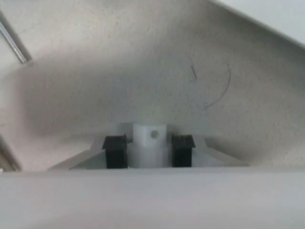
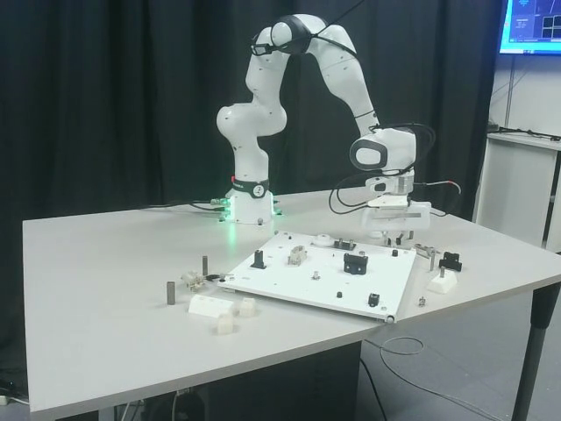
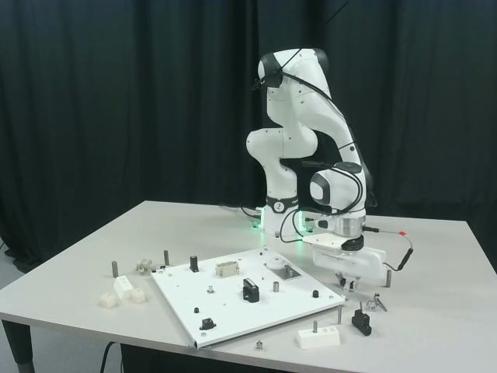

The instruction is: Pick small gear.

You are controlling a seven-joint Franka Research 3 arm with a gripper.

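Observation:
My gripper [image 1: 149, 153] is shut on a small white gear [image 1: 149, 141], a stubby round piece with a small hole in its side. Black finger pads [image 1: 116, 150] press it from both sides. In the first room view the gripper [image 2: 396, 235] hangs low over the grey table, just beyond the far right corner of the white board [image 2: 298, 285]. In the second room view the gripper [image 3: 347, 284] sits beside the board's [image 3: 233, 307] right edge; the gear is too small to make out there.
The board carries a white round part [image 2: 323, 239], black fixtures [image 2: 354, 263] and pegs. Right of it lie a white block [image 3: 318, 337], a black part [image 3: 361, 320] and a metal piece [image 3: 375, 303]. White blocks [image 2: 213, 306] and pegs [image 2: 166, 292] lie to its left.

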